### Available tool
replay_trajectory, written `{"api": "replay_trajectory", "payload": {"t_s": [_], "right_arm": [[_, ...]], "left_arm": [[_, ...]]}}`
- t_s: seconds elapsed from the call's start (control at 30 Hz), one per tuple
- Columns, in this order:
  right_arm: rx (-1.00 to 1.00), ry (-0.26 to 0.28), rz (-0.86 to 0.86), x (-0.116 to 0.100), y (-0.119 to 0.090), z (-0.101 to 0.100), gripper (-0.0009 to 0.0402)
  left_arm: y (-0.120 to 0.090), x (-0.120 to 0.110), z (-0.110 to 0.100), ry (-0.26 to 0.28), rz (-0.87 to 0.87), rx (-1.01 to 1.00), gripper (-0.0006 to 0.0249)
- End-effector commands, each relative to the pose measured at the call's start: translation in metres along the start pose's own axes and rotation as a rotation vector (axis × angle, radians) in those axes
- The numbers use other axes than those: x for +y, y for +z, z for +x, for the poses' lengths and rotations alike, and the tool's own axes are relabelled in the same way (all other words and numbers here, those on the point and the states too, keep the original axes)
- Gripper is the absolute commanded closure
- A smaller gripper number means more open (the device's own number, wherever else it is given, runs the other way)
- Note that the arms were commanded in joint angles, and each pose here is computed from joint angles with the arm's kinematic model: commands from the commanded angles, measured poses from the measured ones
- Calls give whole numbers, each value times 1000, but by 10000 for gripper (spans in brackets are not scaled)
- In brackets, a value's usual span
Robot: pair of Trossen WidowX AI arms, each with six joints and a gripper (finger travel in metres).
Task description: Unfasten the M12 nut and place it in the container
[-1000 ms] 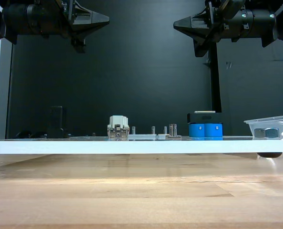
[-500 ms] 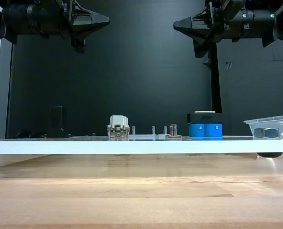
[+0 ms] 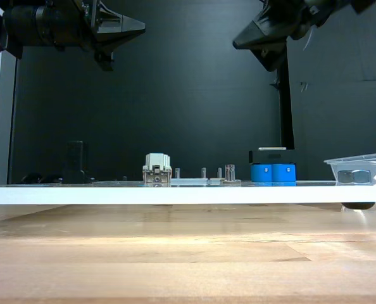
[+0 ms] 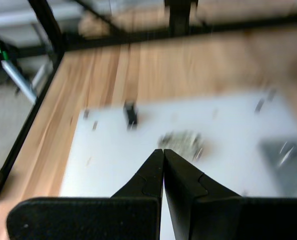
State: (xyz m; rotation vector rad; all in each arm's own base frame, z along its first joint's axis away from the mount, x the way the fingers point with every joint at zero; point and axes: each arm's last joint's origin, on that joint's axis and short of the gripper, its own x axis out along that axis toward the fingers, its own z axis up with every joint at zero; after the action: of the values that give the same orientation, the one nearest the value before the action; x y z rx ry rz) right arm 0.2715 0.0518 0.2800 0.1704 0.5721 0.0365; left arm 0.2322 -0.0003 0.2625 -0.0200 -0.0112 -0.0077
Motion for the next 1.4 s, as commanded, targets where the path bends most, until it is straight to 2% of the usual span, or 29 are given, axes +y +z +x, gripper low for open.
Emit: {"api": "replay_trajectory", "payload": {"t_s": [0.03, 0.13, 0.33, 0.57, 0.73, 0.77, 0.83, 0.9, 1.13, 1.4], "right_arm": [[128, -11, 112, 15, 6, 10, 393], [246, -40, 214, 29, 9, 22, 393], [473, -133, 348, 59, 10, 48, 393], [689, -201, 515, 89, 15, 69, 393], [765, -326, 637, 102, 13, 77, 391], [788, -331, 652, 105, 13, 78, 387], [821, -324, 661, 109, 11, 83, 372], [819, -342, 688, 112, 9, 87, 349], [789, -485, 812, 116, -4, 93, 253], [794, -529, 854, 119, -13, 95, 157]], "left_arm": [[0, 0, 0, 0, 0, -1, 243], [0, 0, 0, 0, 0, -1, 243], [0, 0, 0, 0, 0, 0, 243], [0, 0, 0, 0, 0, 0, 243], [0, 0, 0, 0, 0, 0, 243], [0, 0, 0, 0, 0, -1, 243], [0, 0, 0, 0, 0, -1, 243], [0, 0, 0, 0, 0, 0, 243], [0, 0, 0, 0, 0, 0, 243], [0, 0, 0, 0, 0, 0, 243]]}}
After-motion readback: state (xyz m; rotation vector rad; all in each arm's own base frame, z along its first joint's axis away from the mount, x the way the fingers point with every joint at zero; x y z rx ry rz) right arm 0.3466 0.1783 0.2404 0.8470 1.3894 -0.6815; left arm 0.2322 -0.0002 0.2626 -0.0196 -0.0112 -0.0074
